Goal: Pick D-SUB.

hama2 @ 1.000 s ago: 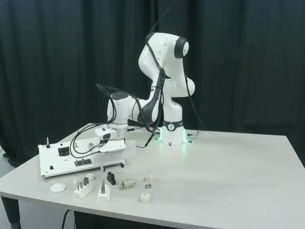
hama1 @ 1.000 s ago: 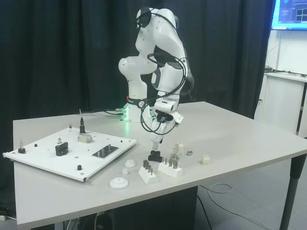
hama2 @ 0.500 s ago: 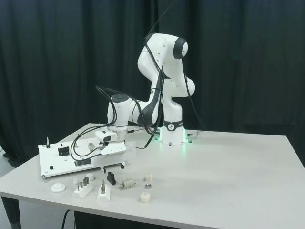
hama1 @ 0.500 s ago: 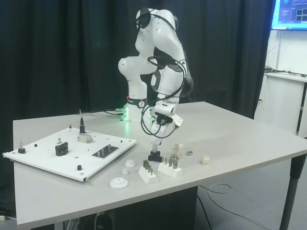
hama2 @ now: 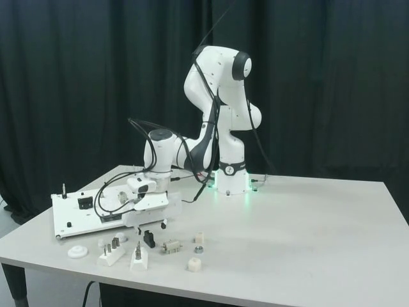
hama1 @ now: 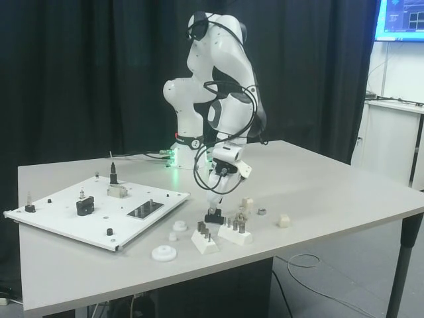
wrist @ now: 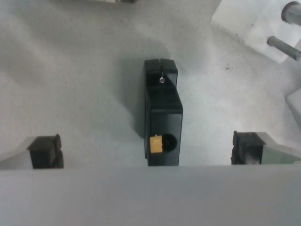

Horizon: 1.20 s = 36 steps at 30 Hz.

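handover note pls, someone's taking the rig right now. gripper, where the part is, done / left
Gripper: open, empty, just above the table, one finger on either side of the black connector.
Connector: lying flat on the table near the front edge, beside the white peg blocks; neither finger touches it.
Done: approach and lining up over the part.
Left: lower a little if needed, close on the connector, lift it.

The connector [hama1: 213, 215] lies on the table [hama1: 331, 192], beside 2 peg stands [hama1: 205, 241], with the board [hama1: 99, 209] to their left in the first room view.
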{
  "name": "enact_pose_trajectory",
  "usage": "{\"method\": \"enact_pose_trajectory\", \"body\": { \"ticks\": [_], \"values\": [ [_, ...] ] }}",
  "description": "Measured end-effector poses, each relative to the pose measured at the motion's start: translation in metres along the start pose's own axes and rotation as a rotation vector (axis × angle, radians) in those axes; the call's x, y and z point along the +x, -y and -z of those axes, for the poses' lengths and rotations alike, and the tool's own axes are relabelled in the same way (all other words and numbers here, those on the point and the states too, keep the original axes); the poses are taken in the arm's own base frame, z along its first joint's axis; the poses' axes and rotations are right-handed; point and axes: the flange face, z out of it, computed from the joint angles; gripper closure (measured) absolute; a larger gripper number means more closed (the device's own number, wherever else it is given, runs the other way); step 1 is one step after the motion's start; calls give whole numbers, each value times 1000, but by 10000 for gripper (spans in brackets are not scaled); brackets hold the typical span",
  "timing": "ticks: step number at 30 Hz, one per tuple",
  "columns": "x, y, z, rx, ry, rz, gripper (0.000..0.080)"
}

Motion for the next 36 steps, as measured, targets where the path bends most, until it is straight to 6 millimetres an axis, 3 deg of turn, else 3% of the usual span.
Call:
{"method": "enact_pose_trajectory", "body": {
  "ticks": [33, 34, 36],
  "values": [
    [2, 1, -13, -8, -6, -32, 3],
    [3, 1, -13, -9, -5, -32, 301],
    [4, 1, -13, -11, -5, -33, 301]
  ]
}}
